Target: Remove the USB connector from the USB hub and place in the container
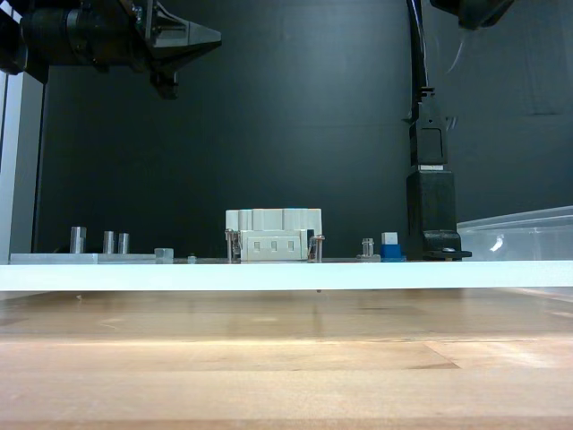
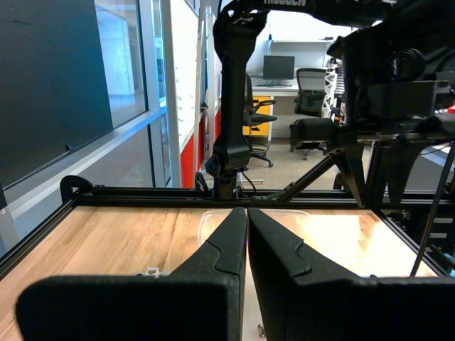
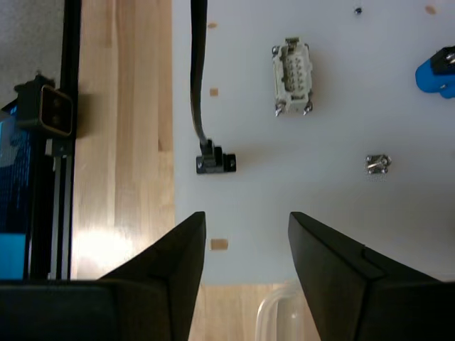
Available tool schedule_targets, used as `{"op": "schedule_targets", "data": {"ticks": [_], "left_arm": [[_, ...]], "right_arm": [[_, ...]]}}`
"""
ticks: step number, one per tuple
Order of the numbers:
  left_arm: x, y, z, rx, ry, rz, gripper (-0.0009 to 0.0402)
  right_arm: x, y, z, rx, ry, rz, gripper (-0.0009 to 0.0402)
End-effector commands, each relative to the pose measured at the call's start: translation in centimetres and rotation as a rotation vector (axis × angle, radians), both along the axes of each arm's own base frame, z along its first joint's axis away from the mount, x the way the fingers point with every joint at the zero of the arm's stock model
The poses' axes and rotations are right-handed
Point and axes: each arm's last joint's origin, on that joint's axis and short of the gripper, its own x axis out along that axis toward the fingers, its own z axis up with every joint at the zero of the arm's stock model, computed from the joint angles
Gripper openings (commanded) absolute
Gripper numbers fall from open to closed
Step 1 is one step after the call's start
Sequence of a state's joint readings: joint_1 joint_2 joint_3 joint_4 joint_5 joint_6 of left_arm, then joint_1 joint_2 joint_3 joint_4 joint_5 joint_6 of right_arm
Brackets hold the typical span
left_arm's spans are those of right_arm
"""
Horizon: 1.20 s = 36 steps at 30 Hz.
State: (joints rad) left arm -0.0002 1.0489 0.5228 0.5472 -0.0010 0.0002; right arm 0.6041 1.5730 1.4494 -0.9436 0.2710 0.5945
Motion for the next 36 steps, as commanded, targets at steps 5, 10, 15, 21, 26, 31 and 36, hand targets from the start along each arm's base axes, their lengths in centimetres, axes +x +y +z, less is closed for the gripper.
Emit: {"op": "schedule_targets", "data": {"ticks": [5,10,15,21,26,31,36], "left_arm": [[0.0,0.0,0.0,0.000,0.000,0.000,0.0001],[0.0,0.0,0.0,0.000,0.000,0.000,0.0001],[0.0,0.0,0.0,0.000,0.000,0.000,0.0001],[0.0,0.0,0.0,0.000,0.000,0.000,0.0001],[0.0,0.0,0.0,0.000,0.000,0.000,0.0001],[0.0,0.0,0.0,0.000,0.000,0.000,0.0001],[0.0,0.0,0.0,0.000,0.000,0.000,0.0001]], "right_arm": [[1.3,1.4,-1.0,-0.007,-0.007,-0.022,0.0183],[1.9,2.1,-1.9,-0.024,-0.020,-0.044,0.0183],[2.3,2.5,-2.5,-0.021,-0.027,-0.042,0.0183],[2.9,2.9,-3.4,-0.038,-0.027,-0.049,0.0183],[3.5,3.3,-4.4,-0.043,-0.022,-0.045,0.0183],[3.6,3.2,-5.2,-0.047,-0.026,-0.042,0.0183],[3.7,3.1,-6.0,-0.048,-0.030,-0.042,0.0183]]}}
